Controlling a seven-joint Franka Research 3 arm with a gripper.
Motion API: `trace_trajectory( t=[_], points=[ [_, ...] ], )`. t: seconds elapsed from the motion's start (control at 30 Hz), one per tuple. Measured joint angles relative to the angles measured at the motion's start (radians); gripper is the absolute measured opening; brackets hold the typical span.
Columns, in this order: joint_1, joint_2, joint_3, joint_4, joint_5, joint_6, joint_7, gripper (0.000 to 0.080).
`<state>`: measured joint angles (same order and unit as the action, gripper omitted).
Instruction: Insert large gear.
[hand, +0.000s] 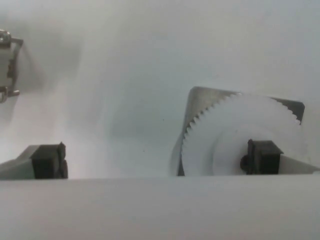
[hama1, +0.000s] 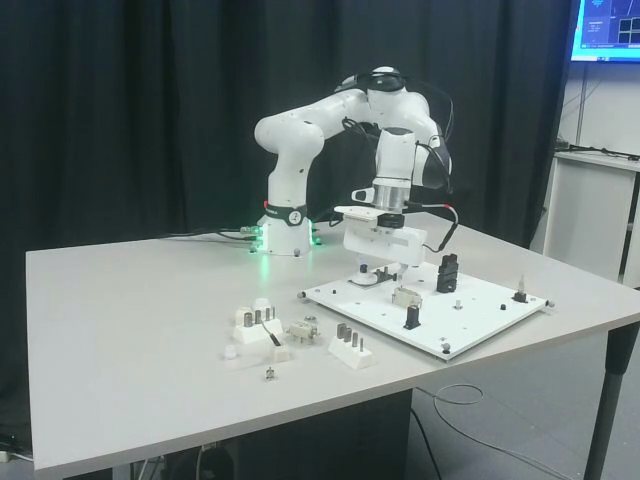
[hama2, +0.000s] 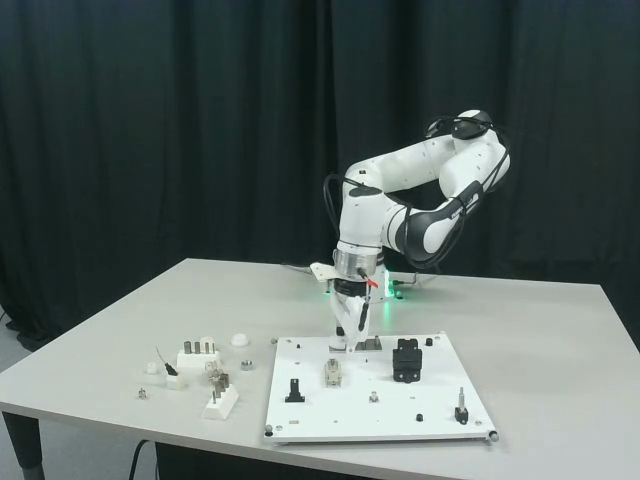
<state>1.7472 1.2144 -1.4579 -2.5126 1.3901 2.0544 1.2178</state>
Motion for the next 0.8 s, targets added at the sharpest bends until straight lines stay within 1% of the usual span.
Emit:
trace_trajectory(
  t=[0.33, 0.8],
  points=[
    [0.000, 0.000, 0.014, 0.000, 0.015, 0.018, 0.000, 0.0800],
    [0.002, 0.000, 0.014, 0.001, 0.015, 0.025, -0.004, 0.0800]
  ],
)
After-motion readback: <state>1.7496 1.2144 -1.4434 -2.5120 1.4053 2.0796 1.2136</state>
